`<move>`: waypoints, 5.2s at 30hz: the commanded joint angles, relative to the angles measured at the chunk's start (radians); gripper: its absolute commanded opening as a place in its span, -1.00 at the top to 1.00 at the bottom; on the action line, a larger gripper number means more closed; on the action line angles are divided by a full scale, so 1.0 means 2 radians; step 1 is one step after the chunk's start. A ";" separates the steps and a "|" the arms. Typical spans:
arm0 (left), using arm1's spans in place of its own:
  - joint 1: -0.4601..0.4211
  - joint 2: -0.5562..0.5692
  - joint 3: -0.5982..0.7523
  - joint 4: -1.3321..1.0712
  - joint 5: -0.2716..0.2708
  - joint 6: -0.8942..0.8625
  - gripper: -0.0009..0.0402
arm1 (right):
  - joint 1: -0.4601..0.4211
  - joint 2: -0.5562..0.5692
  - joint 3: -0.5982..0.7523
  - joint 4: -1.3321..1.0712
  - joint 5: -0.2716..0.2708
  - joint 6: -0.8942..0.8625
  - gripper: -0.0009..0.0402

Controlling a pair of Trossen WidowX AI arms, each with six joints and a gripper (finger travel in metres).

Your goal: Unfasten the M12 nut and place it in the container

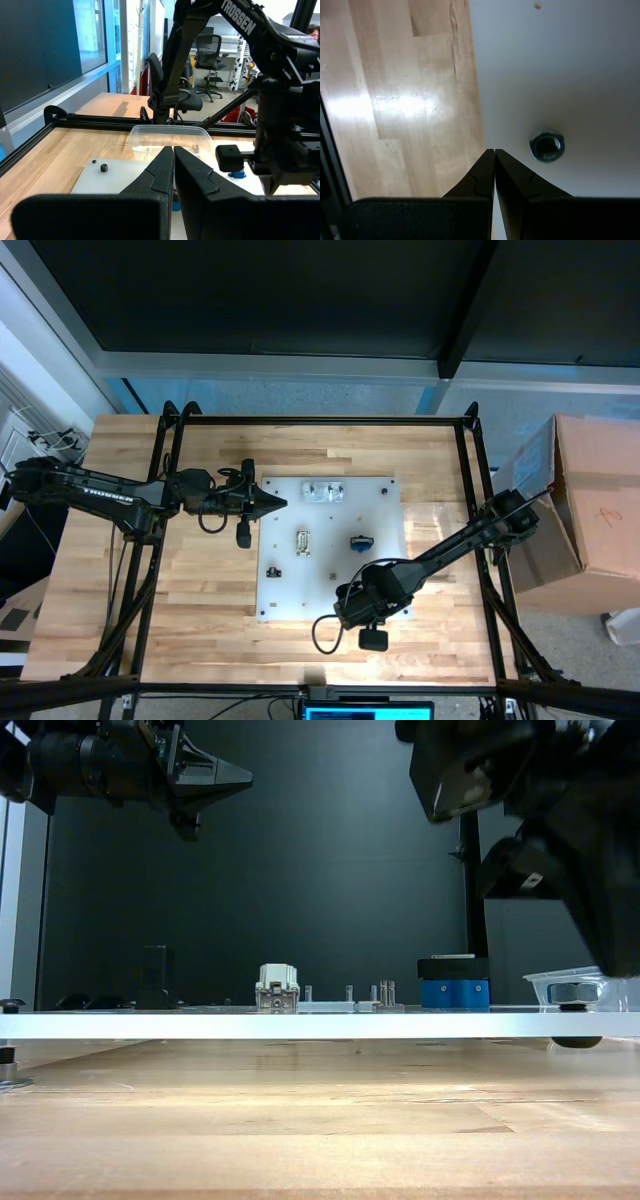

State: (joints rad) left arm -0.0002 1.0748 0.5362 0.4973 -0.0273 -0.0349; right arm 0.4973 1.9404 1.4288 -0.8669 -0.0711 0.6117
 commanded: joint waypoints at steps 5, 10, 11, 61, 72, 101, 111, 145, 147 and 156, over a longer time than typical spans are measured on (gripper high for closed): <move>0.000 0.000 0.000 0.001 0.000 0.000 0.96 | 0.000 0.003 -0.006 -0.011 0.026 0.004 0.96; 0.000 0.000 0.000 0.001 0.000 0.000 0.96 | -0.001 0.000 -0.006 -0.020 0.027 0.004 0.96; 0.000 0.000 0.000 0.001 0.000 0.000 0.96 | -0.001 0.000 -0.006 -0.020 0.027 0.004 0.96; 0.000 0.000 0.000 0.001 0.000 0.000 0.96 | -0.007 -0.015 0.010 -0.134 0.151 0.018 0.96; 0.000 0.000 0.000 0.001 0.000 0.000 0.96 | -0.008 -0.038 0.010 -0.093 0.066 0.018 0.96; 0.000 0.000 0.000 0.001 0.000 0.000 0.96 | -0.007 -0.006 0.001 -0.133 0.132 0.033 0.96; 0.000 0.000 0.000 -0.007 0.000 0.000 0.96 | -0.007 -0.036 0.006 -0.106 0.100 0.061 0.96; 0.000 0.000 0.000 -0.014 0.000 0.000 0.96 | -0.016 0.032 0.040 -0.044 0.035 0.405 -0.06; 0.000 0.000 0.000 -0.015 0.000 0.000 0.96 | -0.017 0.032 0.040 -0.045 0.035 0.405 0.07; 0.000 0.000 0.000 -0.015 0.000 0.000 0.96 | -0.016 0.032 0.040 -0.050 0.034 0.389 0.77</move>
State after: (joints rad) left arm -0.0002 1.0748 0.5358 0.4675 -0.0273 -0.0353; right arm 0.4641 2.0041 1.5078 -0.9741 -0.0006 1.4002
